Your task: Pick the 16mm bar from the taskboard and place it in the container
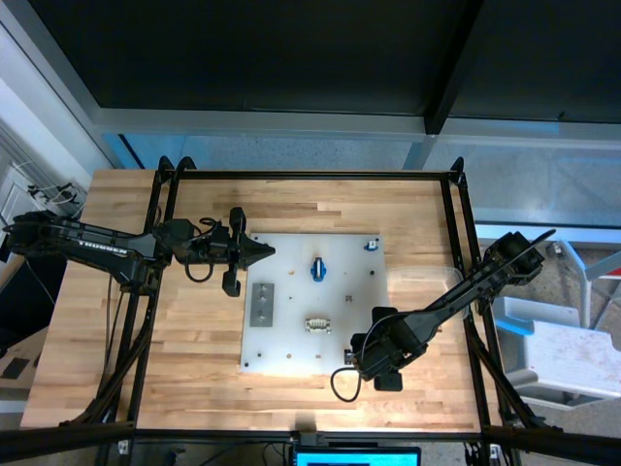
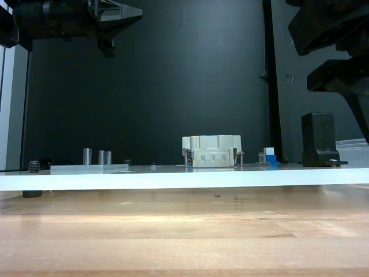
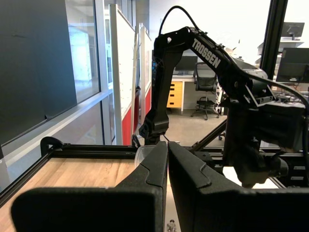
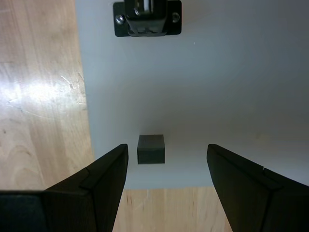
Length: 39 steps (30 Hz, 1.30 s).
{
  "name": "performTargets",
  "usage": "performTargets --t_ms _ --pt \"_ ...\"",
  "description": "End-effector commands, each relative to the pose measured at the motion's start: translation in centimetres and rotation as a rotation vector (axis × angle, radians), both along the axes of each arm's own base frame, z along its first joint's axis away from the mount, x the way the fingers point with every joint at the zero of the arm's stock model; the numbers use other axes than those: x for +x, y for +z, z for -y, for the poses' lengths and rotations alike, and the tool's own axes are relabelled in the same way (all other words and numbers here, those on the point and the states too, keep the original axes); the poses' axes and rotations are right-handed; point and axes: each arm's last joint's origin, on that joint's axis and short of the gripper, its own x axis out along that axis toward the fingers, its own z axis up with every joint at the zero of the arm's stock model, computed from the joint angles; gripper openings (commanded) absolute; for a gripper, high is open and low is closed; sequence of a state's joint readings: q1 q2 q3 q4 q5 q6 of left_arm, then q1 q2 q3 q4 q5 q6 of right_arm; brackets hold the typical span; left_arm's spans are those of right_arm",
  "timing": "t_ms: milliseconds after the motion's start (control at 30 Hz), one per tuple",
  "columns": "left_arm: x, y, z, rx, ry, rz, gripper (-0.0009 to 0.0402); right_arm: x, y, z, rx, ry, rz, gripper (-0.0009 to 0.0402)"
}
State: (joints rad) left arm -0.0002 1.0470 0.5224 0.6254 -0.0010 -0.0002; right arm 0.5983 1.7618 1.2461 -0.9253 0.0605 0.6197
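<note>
The taskboard (image 1: 291, 349) is a white plate in the middle of the wooden table. My right gripper (image 4: 167, 146) hangs open over its front right corner, pointing down. Between its fingers a small dark grey square-topped peg, the 16mm bar (image 4: 151, 149), stands on the board untouched. In the high view the right gripper (image 1: 374, 367) hides the bar. The see-through container (image 1: 427, 282) lies on the table just right of the board. My left gripper (image 1: 267, 251) is shut and empty, held high over the board's far left corner, pointing right.
On the board sit a grey metal block (image 1: 262, 303) with short pegs (image 2: 86, 156), a blue knob (image 1: 318, 269), a silver connector (image 1: 316, 324) and a black screwed-down block (image 4: 147, 18) near the bar. A black frame (image 1: 310, 176) rails the table.
</note>
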Motion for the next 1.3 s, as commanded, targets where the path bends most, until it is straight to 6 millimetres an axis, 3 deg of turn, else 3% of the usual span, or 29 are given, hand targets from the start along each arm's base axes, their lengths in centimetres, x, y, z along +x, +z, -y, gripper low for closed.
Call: performTargets --t_ms 33,400,1300 --pt "0.0 0.01 0.0 0.0 0.0 0.0 0.0 -0.12 -0.65 0.01 0.006 0.001 0.008 0.0228" --pt "0.0 0.01 -0.01 0.0 0.0 0.0 0.0 -0.33 -1.14 0.05 0.003 0.004 0.004 0.0218" --pt "0.0 0.01 -0.01 0.0 0.0 0.0 0.0 -0.27 -1.12 -0.18 0.015 0.009 0.02 0.0038"
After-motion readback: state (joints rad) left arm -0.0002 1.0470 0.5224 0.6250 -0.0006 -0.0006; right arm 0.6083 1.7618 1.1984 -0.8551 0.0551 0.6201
